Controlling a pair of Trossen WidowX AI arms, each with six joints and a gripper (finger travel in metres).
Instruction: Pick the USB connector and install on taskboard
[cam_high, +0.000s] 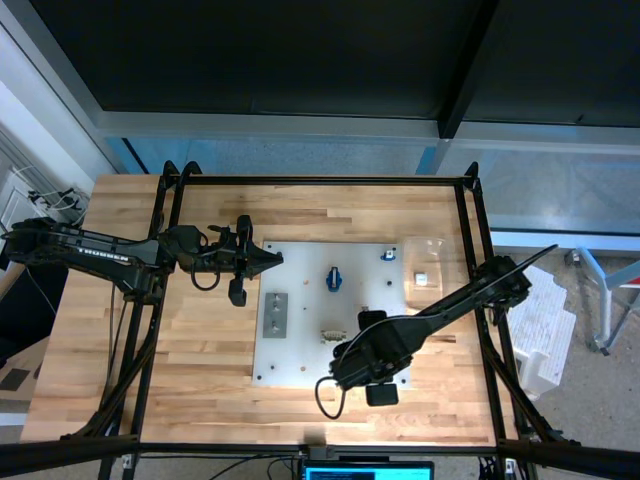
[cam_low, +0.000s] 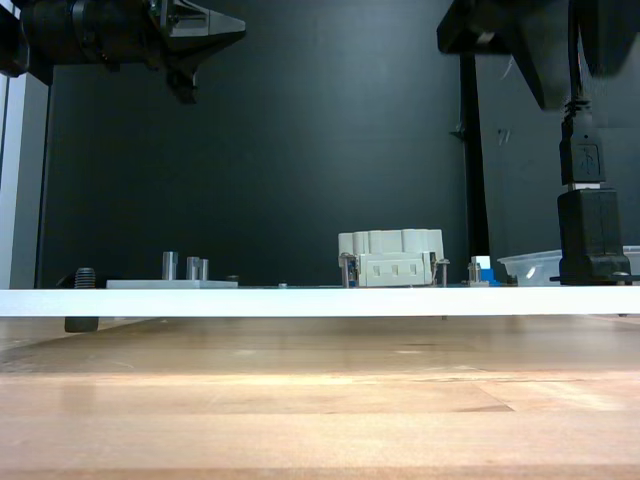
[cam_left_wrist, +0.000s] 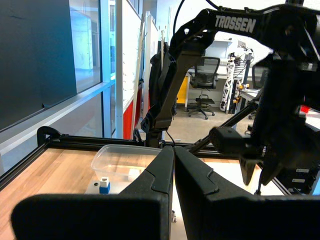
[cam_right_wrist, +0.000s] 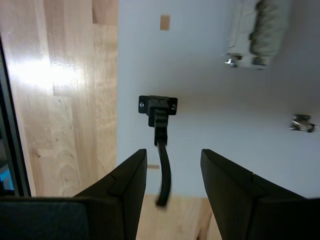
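Black USB connector (cam_right_wrist: 159, 122) stands plugged into the white square taskboard (cam_right_wrist: 225, 110); right gripper (cam_right_wrist: 173, 155) hovers open above it, left gripper (cam_left_wrist: 174, 150) closed, far left.

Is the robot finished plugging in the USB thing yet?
Looks nearly finished. Done: the USB connector stands plugged into the black socket on the taskboard. In hand: nothing; the right end effector hangs open above it. The left end effector is shut, parked aside. Left: probably just backing away.
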